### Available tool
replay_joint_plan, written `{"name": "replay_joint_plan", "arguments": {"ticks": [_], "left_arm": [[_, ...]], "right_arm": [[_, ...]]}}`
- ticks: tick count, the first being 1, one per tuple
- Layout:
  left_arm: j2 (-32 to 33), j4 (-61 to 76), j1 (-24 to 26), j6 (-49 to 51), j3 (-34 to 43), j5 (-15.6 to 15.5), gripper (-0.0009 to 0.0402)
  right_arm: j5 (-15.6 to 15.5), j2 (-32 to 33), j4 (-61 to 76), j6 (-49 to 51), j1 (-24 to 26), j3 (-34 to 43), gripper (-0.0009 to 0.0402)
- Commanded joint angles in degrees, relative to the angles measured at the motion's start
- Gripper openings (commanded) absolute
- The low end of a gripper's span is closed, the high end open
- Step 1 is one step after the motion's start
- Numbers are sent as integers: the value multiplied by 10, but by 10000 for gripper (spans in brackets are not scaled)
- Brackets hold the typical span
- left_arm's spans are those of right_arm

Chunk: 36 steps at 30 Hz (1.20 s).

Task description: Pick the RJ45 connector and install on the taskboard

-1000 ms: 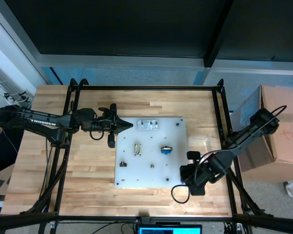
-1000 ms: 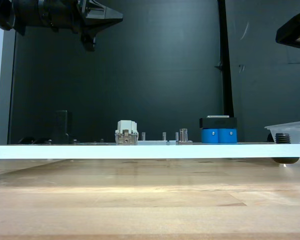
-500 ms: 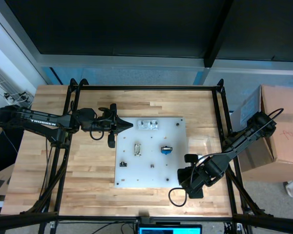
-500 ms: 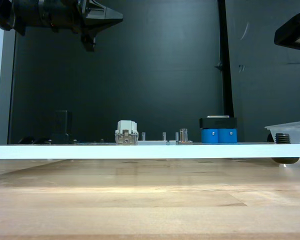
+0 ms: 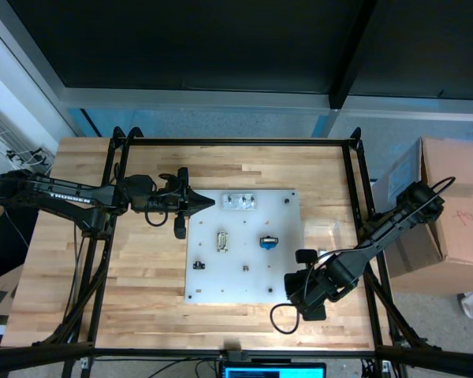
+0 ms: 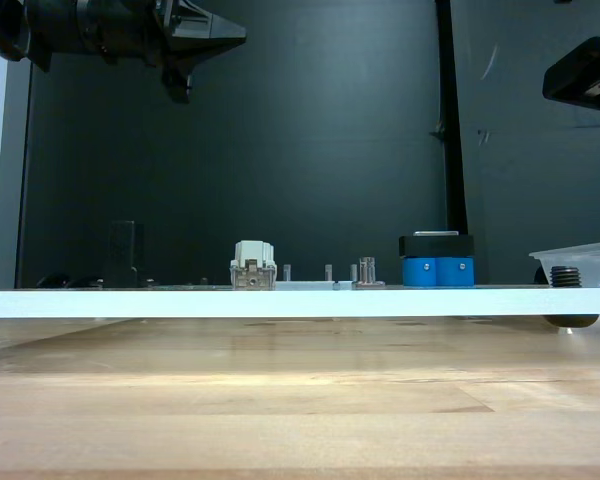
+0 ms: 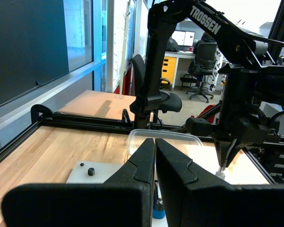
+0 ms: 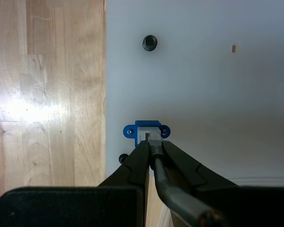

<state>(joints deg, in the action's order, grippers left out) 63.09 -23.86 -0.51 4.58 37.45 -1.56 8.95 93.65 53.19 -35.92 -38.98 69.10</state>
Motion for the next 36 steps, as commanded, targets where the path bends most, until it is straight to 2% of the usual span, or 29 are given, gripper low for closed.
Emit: {"name": "replay_joint_plan", "arguments": {"ticks": [1,25,30,36], "left_arm": [[0,0,0,0,0,0,1],[0,0,0,0,0,0,1],[0,0,0,0,0,0,1],[0,0,0,0,0,0,1]], "right_arm": [[-1,0,0,0,0,-2,0],[-11,0,0,4,-2,-4,0],[-11,0,-16,3,-2,-20,0],[-26,0,-56,2,-1,-54,0]]}}
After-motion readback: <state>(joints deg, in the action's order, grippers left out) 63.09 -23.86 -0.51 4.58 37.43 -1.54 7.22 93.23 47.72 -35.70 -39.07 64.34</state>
